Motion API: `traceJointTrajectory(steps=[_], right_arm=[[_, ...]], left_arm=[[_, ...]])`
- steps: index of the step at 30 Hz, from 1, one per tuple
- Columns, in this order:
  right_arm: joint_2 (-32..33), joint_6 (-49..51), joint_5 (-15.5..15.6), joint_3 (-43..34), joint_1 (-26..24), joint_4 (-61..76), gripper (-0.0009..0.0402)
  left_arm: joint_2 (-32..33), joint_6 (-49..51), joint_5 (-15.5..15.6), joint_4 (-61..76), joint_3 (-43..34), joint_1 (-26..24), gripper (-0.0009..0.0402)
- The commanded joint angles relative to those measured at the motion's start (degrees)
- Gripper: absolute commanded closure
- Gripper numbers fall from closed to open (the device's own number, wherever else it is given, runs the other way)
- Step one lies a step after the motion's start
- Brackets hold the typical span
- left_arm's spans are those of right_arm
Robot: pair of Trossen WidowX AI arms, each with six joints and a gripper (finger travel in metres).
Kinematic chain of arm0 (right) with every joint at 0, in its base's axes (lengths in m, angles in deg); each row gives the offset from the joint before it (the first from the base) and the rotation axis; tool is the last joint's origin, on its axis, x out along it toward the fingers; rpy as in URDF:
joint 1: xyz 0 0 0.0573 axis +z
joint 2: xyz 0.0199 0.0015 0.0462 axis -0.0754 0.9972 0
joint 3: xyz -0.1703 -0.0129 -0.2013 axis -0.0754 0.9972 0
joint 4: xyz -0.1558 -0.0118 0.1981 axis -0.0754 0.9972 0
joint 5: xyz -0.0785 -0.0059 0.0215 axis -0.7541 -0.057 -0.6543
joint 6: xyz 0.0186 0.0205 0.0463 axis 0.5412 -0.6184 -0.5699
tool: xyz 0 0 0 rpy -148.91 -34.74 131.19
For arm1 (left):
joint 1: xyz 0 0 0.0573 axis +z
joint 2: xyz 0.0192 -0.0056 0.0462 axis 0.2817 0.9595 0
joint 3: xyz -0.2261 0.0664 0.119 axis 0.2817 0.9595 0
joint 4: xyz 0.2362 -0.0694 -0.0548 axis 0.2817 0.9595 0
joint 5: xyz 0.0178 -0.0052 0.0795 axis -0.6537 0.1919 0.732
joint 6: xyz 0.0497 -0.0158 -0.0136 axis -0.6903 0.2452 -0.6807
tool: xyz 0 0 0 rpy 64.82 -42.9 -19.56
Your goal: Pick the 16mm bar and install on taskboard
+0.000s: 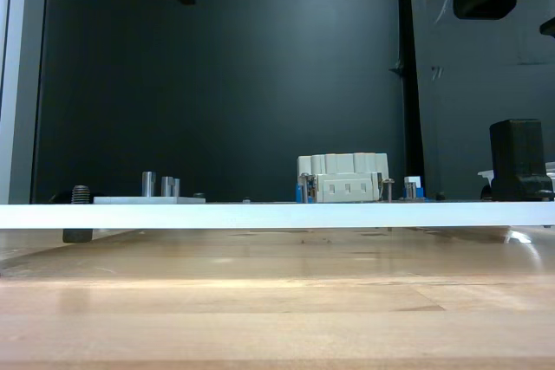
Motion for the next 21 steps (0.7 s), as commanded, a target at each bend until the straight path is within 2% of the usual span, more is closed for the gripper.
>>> traceJointTrajectory(steps=[1,21], right_arm=[[0.0,0.3,-0.2,0.1,0.0,0.0,0.0393],[0.0,0.8,-0.2,1.5,-0.1,-1.9,0.0393]], left_arm=[[0.0,0.0,0.0,0.0,0.0,0.0,0.0253],[0.0,0.0,0.0,0.0,0.0,0.0,0.0253]])
